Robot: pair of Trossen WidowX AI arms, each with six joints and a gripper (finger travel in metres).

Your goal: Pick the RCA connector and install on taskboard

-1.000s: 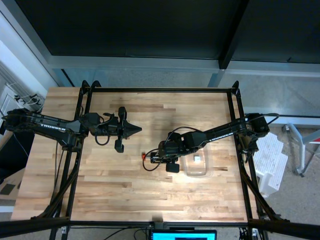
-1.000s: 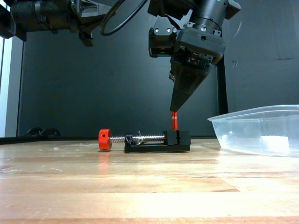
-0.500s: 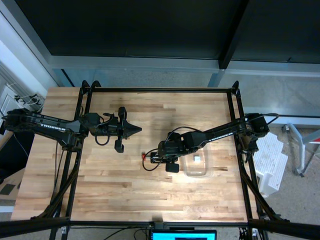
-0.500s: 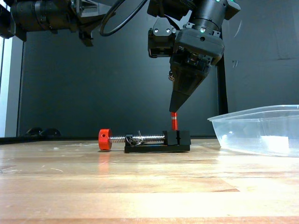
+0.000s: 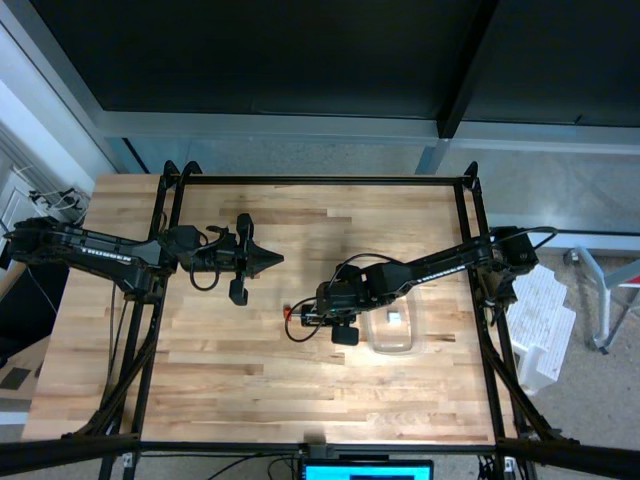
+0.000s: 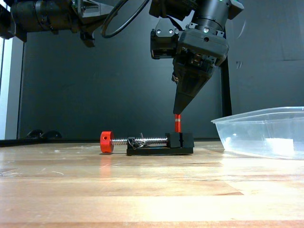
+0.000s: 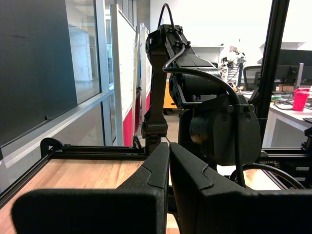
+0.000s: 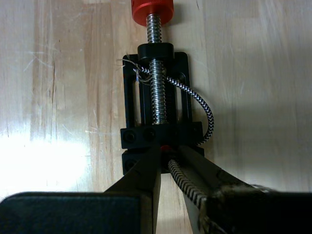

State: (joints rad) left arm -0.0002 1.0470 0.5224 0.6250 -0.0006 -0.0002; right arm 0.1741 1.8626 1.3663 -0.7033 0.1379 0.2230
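The taskboard (image 6: pixel 159 145) is a small black clamp block with a threaded screw and a red knob (image 6: pixel 106 142), lying mid-table (image 5: pixel 300 314) (image 8: pixel 156 112). My right gripper (image 6: pixel 179 110) (image 8: pixel 165 151) (image 5: pixel 322 308) points straight down over the block's end away from the knob. It is shut on the RCA connector (image 6: pixel 177 123) (image 8: pixel 165 147), a slim red plug standing upright. The plug's lower end is at the block's top. A black-and-white braided cable (image 8: pixel 200 102) loops from the plug back into the block. My left gripper (image 5: pixel 272 260) (image 7: pixel 168 161) hovers shut and empty, high over the table's left half.
A clear plastic tray (image 6: pixel 247 130) (image 5: pixel 415 335) sits just right of the taskboard, with a small white piece (image 5: pixel 395 317) (image 6: pixel 279 145) lying in it. Black frame rails (image 5: pixel 320 181) run around the table.
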